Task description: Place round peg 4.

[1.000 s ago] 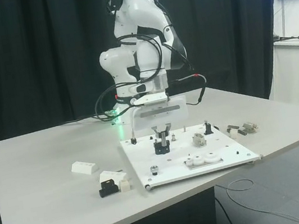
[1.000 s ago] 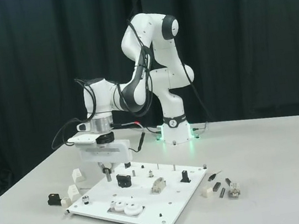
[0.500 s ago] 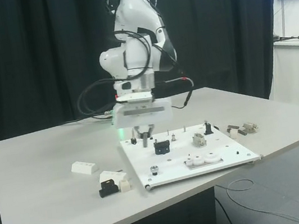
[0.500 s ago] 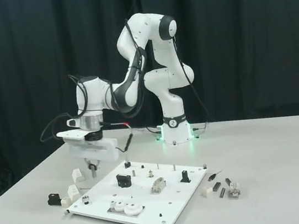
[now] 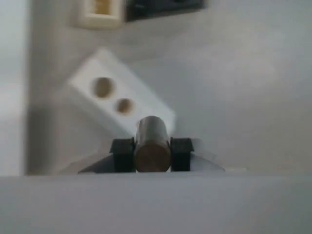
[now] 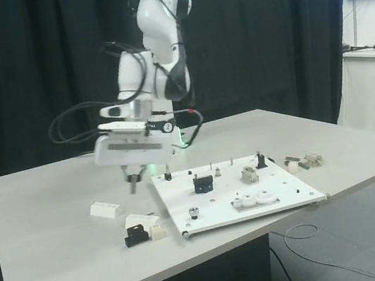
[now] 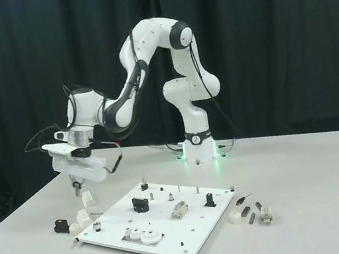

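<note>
wrist view: short dark cylindrical round peg (image 5: 152, 144) pinched between the two black fingertips (image 5: 122, 155) of the gripper (image 5: 152, 155), above a white rectangular block with two holes (image 5: 119, 102).

over the last second the white arm has swung off the white square assembly board (image 6: 252, 191), where it hovered by the black fixture (image 6: 203, 183), out to the bare grey table (image 6: 52, 233). jaws closed on the peg, peg aloft just above the block (image 6: 106, 210). judgement: transport nearly done; next comes aligning the peg with a hole and lowering. which hole is number 4 cannot be told.
</note>
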You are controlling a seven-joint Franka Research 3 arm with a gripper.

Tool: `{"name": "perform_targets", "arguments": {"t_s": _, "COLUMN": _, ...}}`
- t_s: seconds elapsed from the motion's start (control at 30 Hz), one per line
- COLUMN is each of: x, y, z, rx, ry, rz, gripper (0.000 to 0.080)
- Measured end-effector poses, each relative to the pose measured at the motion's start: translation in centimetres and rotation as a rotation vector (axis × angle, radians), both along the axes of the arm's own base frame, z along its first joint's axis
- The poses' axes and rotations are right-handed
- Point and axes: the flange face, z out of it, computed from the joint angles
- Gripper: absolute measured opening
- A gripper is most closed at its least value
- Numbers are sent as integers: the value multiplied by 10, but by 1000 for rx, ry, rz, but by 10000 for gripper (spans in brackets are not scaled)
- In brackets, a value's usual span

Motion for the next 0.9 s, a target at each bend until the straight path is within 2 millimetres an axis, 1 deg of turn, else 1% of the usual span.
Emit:
{"name": "perform_targets", "arguments": {"t_s": 0.13, "x": -11, "y": -24, "z": -7, "rx": -26, "ry": -8, "rz": -2, "gripper": 153}}
{"name": "perform_targets", "arguments": {"t_s": 0.23, "x": -16, "y": -39, "z": -15, "rx": -34, "ry": -16, "rz": -4, "gripper": 153}}
{"name": "perform_targets", "arguments": {"t_s": 0.43, "x": -19, "y": -61, "z": -34, "rx": -25, "ry": -29, "rz": 2, "gripper": 153}}
{"name": "perform_targets", "arguments": {"t_s": 0.67, "x": -13, "y": -80, "z": -57, "rx": 2, "ry": -43, "rz": -1, "gripper": 153}}
{"name": "perform_targets", "arguments": {"t_s": 0.9, "x": -7, "y": -90, "z": -75, "rx": 35, "ry": -44, "rz": -8, "gripper": 153}}
